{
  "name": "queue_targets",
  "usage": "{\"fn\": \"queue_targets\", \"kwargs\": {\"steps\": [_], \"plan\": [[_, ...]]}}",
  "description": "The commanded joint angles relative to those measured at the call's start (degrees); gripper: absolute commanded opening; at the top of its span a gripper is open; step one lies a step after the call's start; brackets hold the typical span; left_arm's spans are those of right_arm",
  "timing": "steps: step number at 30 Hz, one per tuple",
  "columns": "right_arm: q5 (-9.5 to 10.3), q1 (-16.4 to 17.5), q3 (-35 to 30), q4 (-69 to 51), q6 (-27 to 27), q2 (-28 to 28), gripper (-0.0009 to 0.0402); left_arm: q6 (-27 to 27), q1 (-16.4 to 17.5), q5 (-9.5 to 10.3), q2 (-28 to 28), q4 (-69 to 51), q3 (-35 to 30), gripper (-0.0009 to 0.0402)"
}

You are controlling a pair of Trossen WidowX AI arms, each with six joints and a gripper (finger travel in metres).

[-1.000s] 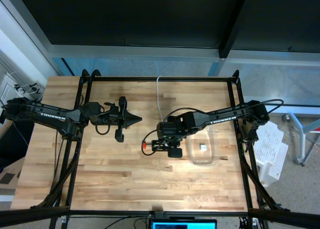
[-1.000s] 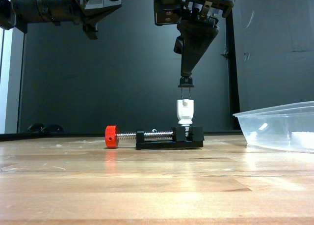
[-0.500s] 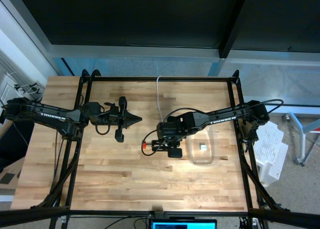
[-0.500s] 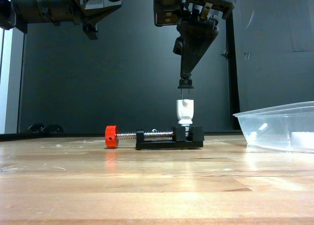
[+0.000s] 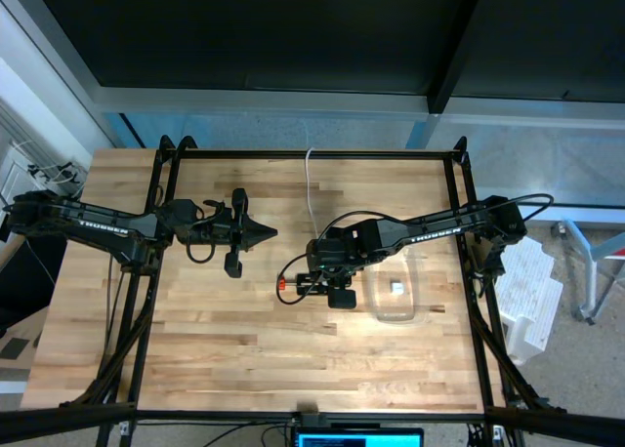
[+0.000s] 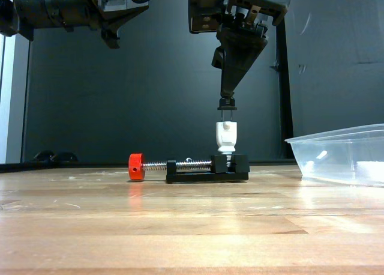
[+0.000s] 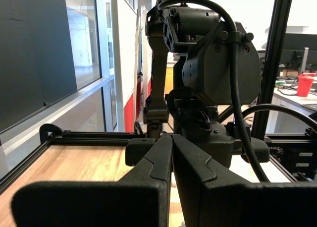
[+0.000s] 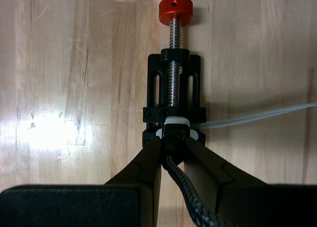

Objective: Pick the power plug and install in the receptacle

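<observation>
Two pincers were mine: the right pincer (image 6: 226,96) gripped the power plug (image 6: 226,109) upright, prongs down, straight above the white receptacle (image 6: 226,135) in its black clamp (image 6: 207,168) on the desk (image 6: 180,221), while my left pincer (image 5: 264,234), closed and empty, hovered well apart to the left.

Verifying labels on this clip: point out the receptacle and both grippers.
receptacle (image 6: 226,134): low view, on its white upright body.
right gripper (image 6: 227,97): low view, between fingertips, shut on the power plug (image 6: 227,105) over the receptacle.
left gripper (image 5: 270,233): high view, between shut fingertips, parked left of the receptacle.
</observation>
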State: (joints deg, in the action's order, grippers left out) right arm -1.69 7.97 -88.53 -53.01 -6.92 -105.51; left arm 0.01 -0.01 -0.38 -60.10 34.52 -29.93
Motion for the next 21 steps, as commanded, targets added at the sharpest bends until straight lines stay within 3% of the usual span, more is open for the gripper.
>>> {"fn": "queue_targets", "kwargs": {"steps": [1, 21], "plan": [[0.0, 0.02, 0.96, 0.83, -0.07, -0.02, 0.0, -0.02, 0.0, -0.02, 0.0, 0.0, -0.02, 0.0], [0.0, 0.0, 5.6, 5.75, -0.09, -0.02, 0.0, -0.02, 0.02, -0.02, 0.0, 0.0, -0.02, 0.0]]}}
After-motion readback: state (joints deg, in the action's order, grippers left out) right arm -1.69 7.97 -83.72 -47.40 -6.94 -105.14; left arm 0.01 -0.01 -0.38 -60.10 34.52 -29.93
